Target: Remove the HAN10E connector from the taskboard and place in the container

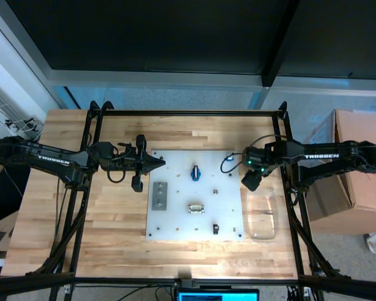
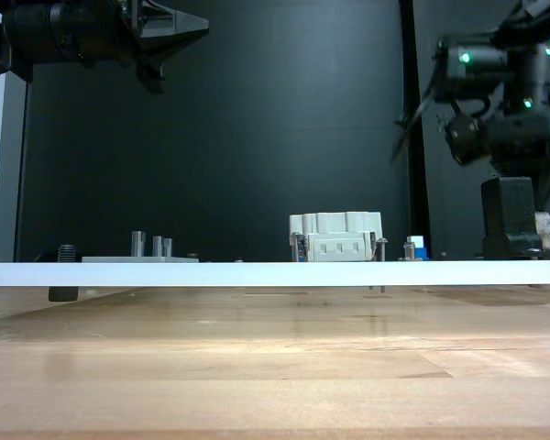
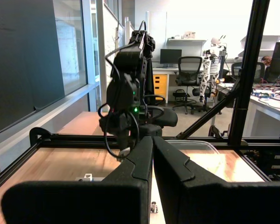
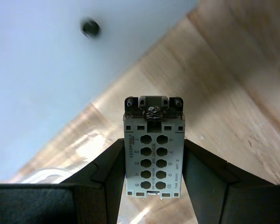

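1. right gripper (image 1: 251, 181) right of centre in the high view, over the right edge of the taskboard (image 1: 175, 222), just above the container (image 1: 264, 219) in frame; jaws clamped on the HAN10E connector (image 4: 154, 156), clear of the board; connector hidden under the gripper in the high view
2. left gripper (image 1: 154, 162) at the board's upper-left edge; fingers (image 3: 135, 163) pressed together, nothing held
3. grey housing (image 2: 336, 236) sits on the board

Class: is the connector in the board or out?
Out: right gripper clamps connector by the container; left gripper, shut, hovers at board's left edge.
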`<action>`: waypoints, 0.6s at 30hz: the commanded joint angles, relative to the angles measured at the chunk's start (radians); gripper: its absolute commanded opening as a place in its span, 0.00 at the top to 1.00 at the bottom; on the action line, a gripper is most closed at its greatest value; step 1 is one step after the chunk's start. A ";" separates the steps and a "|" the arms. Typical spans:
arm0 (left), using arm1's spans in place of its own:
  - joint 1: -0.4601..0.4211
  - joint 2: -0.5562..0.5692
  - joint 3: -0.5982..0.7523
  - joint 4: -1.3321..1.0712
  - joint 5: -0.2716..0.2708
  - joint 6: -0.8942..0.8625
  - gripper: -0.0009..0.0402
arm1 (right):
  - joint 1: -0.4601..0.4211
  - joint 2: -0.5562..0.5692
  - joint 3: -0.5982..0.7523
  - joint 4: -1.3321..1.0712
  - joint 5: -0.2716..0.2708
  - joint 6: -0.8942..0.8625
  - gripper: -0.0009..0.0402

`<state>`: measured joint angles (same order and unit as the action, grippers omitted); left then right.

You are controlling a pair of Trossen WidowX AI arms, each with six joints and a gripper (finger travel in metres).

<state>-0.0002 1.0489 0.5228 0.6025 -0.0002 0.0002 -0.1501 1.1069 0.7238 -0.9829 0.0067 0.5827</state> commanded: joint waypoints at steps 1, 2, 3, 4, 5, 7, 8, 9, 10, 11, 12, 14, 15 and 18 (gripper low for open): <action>0.000 0.000 0.000 0.000 0.000 0.000 0.98 | 0.006 0.000 0.058 -0.038 -0.003 0.022 0.91; 0.000 0.000 0.000 0.000 0.000 0.000 0.98 | 0.012 0.000 0.072 -0.053 -0.003 0.035 0.91; 0.000 0.000 0.000 0.000 0.000 0.000 0.98 | 0.020 0.000 0.085 -0.065 -0.004 0.047 0.90; 0.000 0.000 0.000 0.000 0.000 0.000 0.98 | 0.030 0.000 0.095 -0.075 -0.004 0.061 0.89; 0.000 0.000 0.000 0.000 0.000 0.000 0.98 | 0.040 0.000 0.104 -0.081 -0.005 0.074 0.88; 0.000 0.000 0.000 0.000 0.000 0.000 0.98 | 0.070 0.000 0.119 -0.087 -0.008 0.105 0.87; 0.000 0.000 0.000 0.000 0.000 0.000 0.98 | 0.088 0.000 0.126 -0.087 -0.008 0.122 0.86; 0.000 0.000 0.000 0.000 0.000 0.000 0.98 | 0.107 0.000 0.134 -0.086 -0.007 0.142 0.86; 0.000 0.000 0.000 0.000 0.000 0.000 0.98 | 0.128 0.000 0.139 -0.086 -0.007 0.161 0.85; 0.000 0.000 0.000 0.000 0.000 0.000 0.98 | 0.152 0.000 0.145 -0.087 -0.007 0.184 0.85; 0.000 0.000 0.000 0.000 0.000 0.000 0.98 | 0.175 0.000 0.150 -0.087 -0.005 0.208 0.84; 0.000 0.000 0.000 0.000 0.000 0.000 0.98 | 0.225 0.000 0.152 -0.087 0.001 0.259 0.84; 0.000 0.000 0.000 0.000 0.000 0.000 0.98 | 0.249 0.000 0.151 -0.087 0.001 0.284 0.85; 0.000 0.000 0.000 0.000 0.000 0.000 0.98 | 0.327 0.000 0.148 -0.087 0.001 0.351 0.84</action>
<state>-0.0002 1.0489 0.5224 0.6022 -0.0002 0.0002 0.1452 1.1069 0.8749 -1.0698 0.0063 0.9039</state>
